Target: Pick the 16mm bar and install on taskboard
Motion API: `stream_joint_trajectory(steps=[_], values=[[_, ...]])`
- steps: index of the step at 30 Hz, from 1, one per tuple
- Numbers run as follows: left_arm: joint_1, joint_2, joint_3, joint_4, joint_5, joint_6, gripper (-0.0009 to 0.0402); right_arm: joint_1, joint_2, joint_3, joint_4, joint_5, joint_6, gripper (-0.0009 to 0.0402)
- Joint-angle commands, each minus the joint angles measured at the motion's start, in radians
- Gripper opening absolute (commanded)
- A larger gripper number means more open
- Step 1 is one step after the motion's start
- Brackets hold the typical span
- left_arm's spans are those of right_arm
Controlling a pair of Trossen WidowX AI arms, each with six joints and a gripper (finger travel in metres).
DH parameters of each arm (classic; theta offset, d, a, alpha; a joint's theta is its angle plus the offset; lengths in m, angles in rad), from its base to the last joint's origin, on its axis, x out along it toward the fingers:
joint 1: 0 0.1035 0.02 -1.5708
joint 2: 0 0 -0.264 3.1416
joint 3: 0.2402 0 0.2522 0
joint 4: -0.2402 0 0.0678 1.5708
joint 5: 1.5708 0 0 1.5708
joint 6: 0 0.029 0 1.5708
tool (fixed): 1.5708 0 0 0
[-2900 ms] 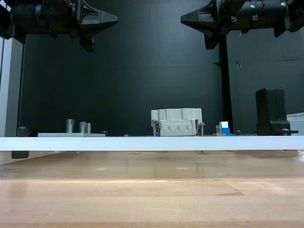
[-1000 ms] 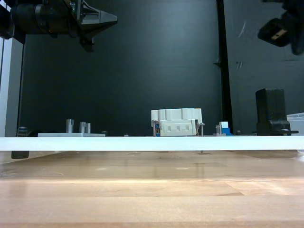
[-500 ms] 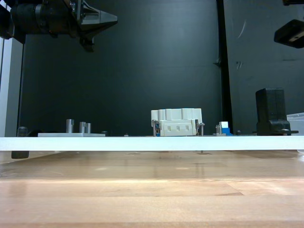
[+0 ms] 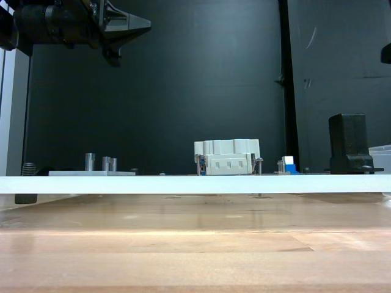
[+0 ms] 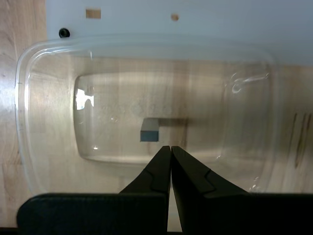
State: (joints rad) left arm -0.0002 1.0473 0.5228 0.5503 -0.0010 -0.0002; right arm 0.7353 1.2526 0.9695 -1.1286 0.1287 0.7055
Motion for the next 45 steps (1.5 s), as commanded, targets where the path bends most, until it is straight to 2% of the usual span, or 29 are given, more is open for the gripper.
stream_joint_trajectory(steps=[1,4,13,19,23,45], values=[[0.000,0.000,0.000,0.000,0.000,0.000,0.0000,0.005,0.007,-0.002,0.002,0.002,0.031,0.0020],[0.000,0.000,0.000,0.000,0.000,0.000,0.0000,0.009,0.014,-0.005,0.005,0.012,0.047,0.0055],[0.000,0.000,0.000,0.000,0.000,0.000,0.0000,0.019,0.039,-0.047,0.069,0.010,0.073,0.0171],[0.000,0.000,0.000,0.000,0.000,0.000,0.0000,0.020,0.069,-0.061,0.092,0.010,0.072,0.0213],[0.000,0.000,0.000,0.000,0.000,0.000,0.0000,0.022,0.079,-0.071,0.104,0.010,0.071,0.0223],[0.000,0.000,0.000,0.000,0.000,0.000,0.0000,0.039,0.118,-0.208,0.314,0.002,0.066,0.0219]])
